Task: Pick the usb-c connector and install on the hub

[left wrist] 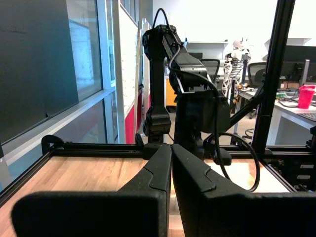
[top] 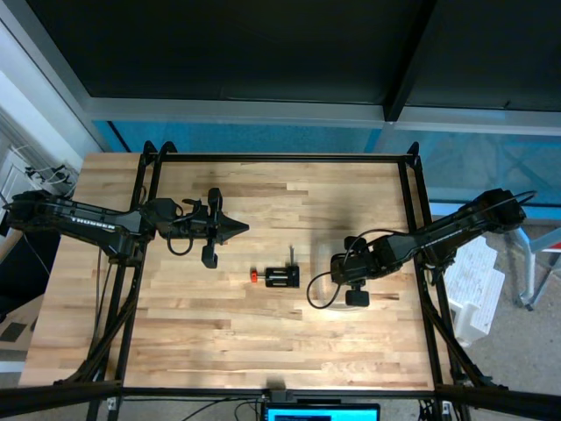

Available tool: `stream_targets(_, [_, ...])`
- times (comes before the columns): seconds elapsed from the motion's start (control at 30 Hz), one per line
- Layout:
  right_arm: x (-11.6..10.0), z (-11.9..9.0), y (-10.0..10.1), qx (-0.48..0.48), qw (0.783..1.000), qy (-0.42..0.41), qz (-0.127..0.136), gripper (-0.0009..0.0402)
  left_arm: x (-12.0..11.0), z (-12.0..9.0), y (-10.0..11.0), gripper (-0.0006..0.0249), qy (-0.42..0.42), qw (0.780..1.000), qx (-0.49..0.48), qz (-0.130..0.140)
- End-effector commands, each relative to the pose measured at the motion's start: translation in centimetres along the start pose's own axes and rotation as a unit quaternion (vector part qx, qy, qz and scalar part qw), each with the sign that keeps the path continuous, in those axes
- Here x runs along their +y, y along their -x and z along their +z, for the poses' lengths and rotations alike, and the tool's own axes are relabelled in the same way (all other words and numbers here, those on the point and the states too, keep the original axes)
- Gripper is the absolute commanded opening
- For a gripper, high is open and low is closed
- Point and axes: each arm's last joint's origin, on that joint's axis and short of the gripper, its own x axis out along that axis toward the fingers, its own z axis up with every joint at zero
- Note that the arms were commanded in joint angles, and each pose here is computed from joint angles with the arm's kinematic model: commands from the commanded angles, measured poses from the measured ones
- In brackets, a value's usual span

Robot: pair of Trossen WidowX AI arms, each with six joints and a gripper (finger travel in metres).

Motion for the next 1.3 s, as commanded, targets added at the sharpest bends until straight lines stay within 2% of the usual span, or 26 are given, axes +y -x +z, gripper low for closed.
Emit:
stream_targets(0.03, [0.0, 0.3, 0.8, -0.001, 1.0, 0.0, 0.0, 0.0004, 0.0, 0.0, 0.0, 0.0, 0.0, 1.0, 0.0, 0.0])
stream_targets(0.57, [-0.1, 2.6, 6.5, -0.007, 1.0, -0.002, 0.003, 0.0004, 0.0, 0.0, 0.0, 0.0, 0.0, 1.0, 0.0, 0.0])
stream_targets(1.0, [0.0, 3.2, 6.9, -0.031, 0.999, -0.006, 0.01, 0.0004, 0.0, 0.0, 0.0, 0.0, 0.0, 1.0, 0.0, 0.0])
stream_targets(1.3, [0.1, 5.9, 7.0, -0.037, 0.999, -0.016, 0.008, 0.0004, 0.0, 0.0, 0.0, 0.0, 0.0, 1.0, 0.0, 0.0])
